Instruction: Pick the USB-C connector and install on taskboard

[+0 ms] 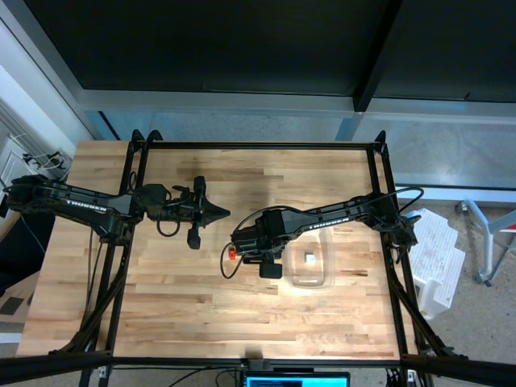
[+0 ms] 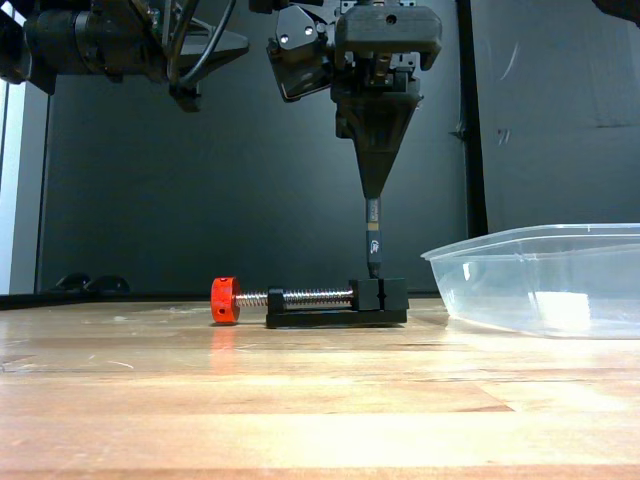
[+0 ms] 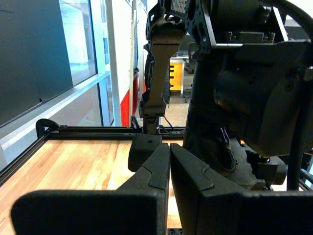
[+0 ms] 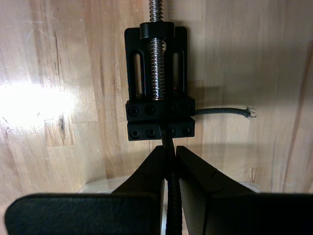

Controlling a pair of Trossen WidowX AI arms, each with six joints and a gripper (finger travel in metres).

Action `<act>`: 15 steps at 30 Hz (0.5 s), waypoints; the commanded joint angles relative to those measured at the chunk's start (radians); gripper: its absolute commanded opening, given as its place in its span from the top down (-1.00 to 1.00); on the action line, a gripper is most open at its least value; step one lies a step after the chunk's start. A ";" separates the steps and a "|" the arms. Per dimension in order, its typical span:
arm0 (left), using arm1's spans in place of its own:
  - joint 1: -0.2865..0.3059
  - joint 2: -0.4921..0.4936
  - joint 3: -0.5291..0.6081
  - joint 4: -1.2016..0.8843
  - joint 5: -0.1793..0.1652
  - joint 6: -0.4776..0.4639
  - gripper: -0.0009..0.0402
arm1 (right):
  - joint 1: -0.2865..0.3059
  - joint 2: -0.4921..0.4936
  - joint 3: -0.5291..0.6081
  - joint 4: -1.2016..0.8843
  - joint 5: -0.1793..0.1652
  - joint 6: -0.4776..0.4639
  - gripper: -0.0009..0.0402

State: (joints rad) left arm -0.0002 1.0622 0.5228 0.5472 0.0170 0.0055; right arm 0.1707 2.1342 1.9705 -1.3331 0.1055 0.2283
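One USB-C connector (image 2: 373, 243) between right jaws, touching taskboard (image 2: 383, 298) (left jaws aloft).

The taskboard (image 2: 385, 300), a small black block with a silver threaded screw (image 2: 310, 297) and red-orange knob (image 2: 225, 299) pointing toward the left edge, lay flat near the bench's (image 2: 320, 400) middle. The USB-C connector (image 2: 373, 245), thin and dark, stood upright in the right claw's (image 2: 372, 192) pinch, its tip meeting the block's top.
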 commanded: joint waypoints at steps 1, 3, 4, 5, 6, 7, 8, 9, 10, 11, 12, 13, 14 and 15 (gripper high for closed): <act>0.000 0.000 0.000 0.000 0.000 0.000 0.96 | 0.000 0.000 -0.006 0.005 0.000 0.000 0.96; 0.000 0.000 0.000 0.000 0.000 0.000 0.96 | 0.000 0.000 -0.006 0.006 0.000 -0.001 0.96; 0.000 0.000 0.000 0.000 0.000 0.000 0.96 | 0.000 0.000 -0.006 0.006 0.000 -0.001 0.96; 0.000 0.000 0.000 0.000 0.000 0.000 0.96 | 0.000 0.000 -0.006 0.006 0.000 -0.001 0.96; 0.000 0.000 0.000 0.000 0.000 0.000 0.96 | 0.000 0.000 -0.007 0.006 0.000 -0.001 0.96; 0.000 0.000 0.000 0.000 0.000 0.000 0.96 | 0.000 0.000 -0.007 0.006 0.000 -0.001 0.96; 0.000 0.000 0.000 0.000 0.000 0.000 0.96 | 0.000 0.000 -0.008 0.008 0.000 0.000 0.96; 0.000 0.000 0.000 0.000 0.000 0.000 0.96 | 0.000 0.000 -0.011 0.011 0.000 -0.001 0.96; 0.000 0.000 0.000 0.000 0.000 0.000 0.96 | 0.000 0.000 -0.015 0.016 0.000 0.000 0.96; 0.000 0.000 0.000 0.000 0.000 0.000 0.96 | 0.000 0.000 -0.019 0.019 0.000 -0.001 0.96; 0.000 0.000 0.000 0.000 0.000 0.000 0.96 | 0.000 0.000 -0.021 0.020 0.000 -0.001 0.96; 0.000 0.000 0.000 0.000 0.000 0.000 0.96 | -0.001 0.000 -0.025 0.024 0.000 -0.001 0.96; 0.000 0.000 0.000 0.000 0.000 0.000 0.96 | -0.001 0.000 -0.030 0.029 0.000 -0.002 0.96; 0.000 0.000 0.000 0.000 0.000 0.000 0.96 | -0.001 0.000 -0.035 0.036 0.000 -0.002 0.96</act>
State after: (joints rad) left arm -0.0002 1.0618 0.5228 0.5472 0.0170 0.0055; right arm 0.1699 2.1326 1.9430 -1.3060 0.1059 0.2264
